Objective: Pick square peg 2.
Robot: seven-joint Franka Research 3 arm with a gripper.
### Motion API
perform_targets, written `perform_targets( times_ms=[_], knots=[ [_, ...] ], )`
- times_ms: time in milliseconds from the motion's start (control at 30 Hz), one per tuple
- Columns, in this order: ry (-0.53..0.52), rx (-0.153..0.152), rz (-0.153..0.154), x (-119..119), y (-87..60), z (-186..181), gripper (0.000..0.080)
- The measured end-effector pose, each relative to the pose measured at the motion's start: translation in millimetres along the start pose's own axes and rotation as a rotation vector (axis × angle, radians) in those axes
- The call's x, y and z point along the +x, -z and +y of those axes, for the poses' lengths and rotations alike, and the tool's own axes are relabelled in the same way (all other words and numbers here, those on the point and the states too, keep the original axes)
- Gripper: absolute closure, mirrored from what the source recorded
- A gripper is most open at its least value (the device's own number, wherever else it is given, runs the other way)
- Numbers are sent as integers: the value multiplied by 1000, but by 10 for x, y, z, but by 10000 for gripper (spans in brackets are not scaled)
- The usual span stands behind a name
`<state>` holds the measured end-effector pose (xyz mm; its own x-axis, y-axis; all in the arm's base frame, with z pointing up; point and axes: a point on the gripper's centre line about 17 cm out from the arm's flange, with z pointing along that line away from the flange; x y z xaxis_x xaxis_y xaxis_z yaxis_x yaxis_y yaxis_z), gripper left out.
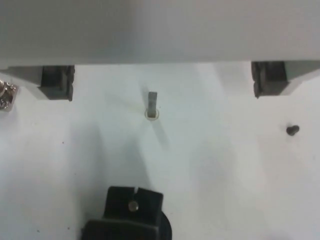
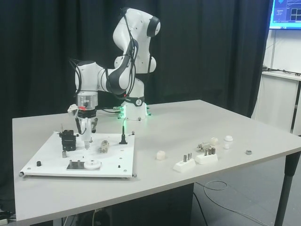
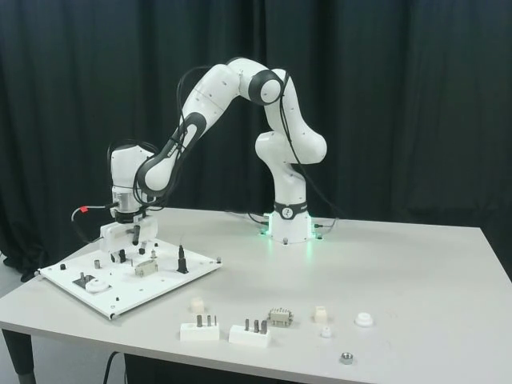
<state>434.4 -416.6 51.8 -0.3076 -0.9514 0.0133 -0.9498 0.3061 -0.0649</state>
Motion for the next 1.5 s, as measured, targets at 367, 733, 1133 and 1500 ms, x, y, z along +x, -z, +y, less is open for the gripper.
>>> perform_targets(
  times_ms=[367, 733, 1133, 1500],
  knots=[
    [-2, 4, 3, 18, 14, -6, 5],
    [-1, 29, 13, 61, 111, -84, 3],
    [23, 68, 25, 133, 309, -209, 3],
    [49, 82, 32, 143, 420, -265, 3]
  ],
)
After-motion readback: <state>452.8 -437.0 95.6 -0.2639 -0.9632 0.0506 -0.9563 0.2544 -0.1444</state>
